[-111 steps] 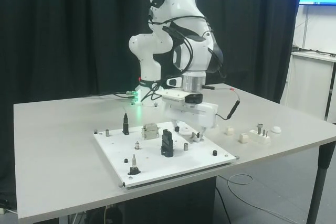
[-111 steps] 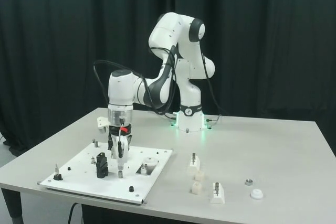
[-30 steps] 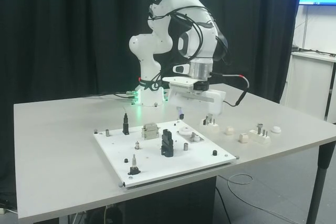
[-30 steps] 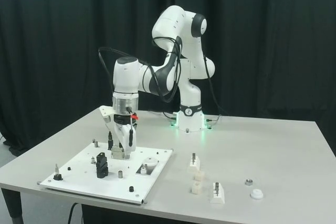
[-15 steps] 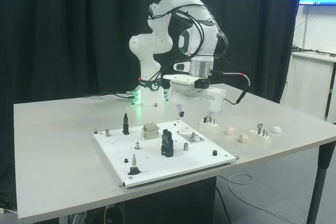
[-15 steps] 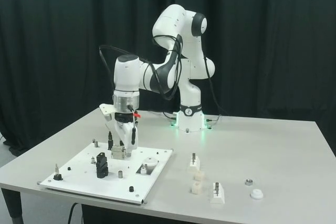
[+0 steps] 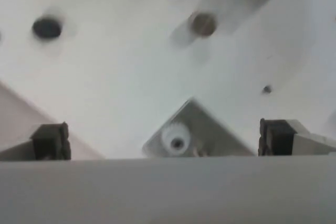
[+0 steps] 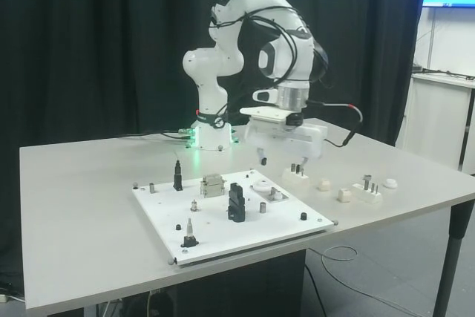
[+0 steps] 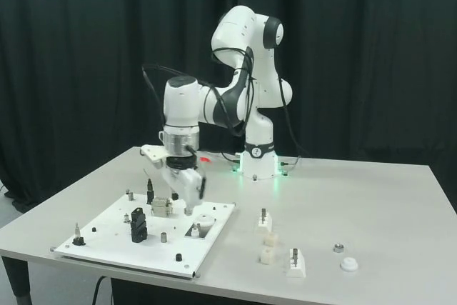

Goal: Pick medium gear.

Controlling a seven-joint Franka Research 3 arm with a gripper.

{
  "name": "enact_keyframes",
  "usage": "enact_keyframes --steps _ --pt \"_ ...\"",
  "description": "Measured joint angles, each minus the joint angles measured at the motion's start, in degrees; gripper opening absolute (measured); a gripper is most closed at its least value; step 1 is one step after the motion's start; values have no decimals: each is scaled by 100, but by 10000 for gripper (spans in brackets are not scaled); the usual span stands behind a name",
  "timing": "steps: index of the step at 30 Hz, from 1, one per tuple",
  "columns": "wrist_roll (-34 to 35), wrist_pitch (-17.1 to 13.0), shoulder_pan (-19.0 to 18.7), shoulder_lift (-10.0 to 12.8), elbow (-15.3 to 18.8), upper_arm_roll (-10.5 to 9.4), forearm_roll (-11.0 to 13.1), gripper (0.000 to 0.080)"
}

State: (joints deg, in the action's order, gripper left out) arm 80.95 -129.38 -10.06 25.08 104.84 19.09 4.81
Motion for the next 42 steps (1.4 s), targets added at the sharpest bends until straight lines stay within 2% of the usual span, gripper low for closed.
enact_keyframes --steps 9,17,31,42 --pt "-185 49 -171 -7 78 -308 0 800" --pt "-213 13 -496 -7 150 -526 0 800" --pt "16 -213 -1360 25 193 -685 0 800" --pt "221 -439 -2080 79 175 -735 -5 800"
